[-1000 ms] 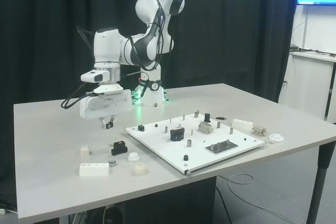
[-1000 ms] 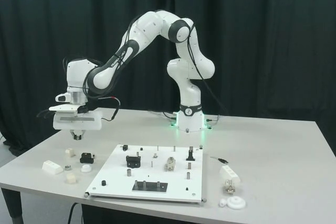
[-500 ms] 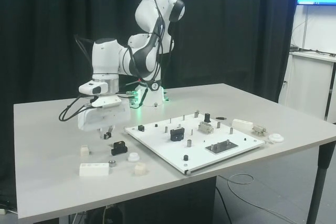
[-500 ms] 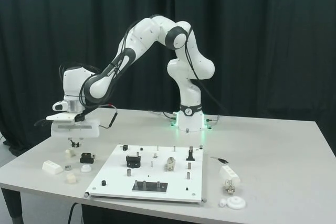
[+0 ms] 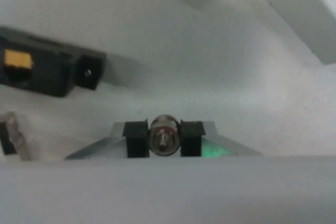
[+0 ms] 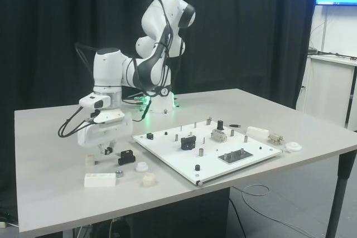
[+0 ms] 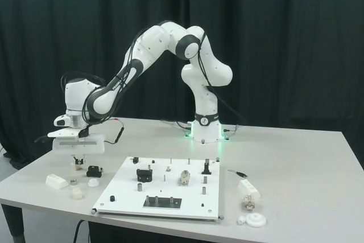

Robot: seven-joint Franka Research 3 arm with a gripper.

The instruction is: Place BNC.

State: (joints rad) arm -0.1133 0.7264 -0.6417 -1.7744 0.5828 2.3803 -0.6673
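the small metal cylindrical BNC connector (image 5: 164,136) was held pinched between the black fingers of the gripper (image 5: 164,139), low over the grey table (image 5: 220,77) beside the white board (image 6: 209,151), and probably handled as light, stiff, slippery stuff best clamped across its barrel

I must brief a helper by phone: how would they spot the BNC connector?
Follow the white arm down to its tool, low over the grey table beside the white board. The BNC connector is the small round piece pinched between the black fingers; the other loose parts lie on the table.
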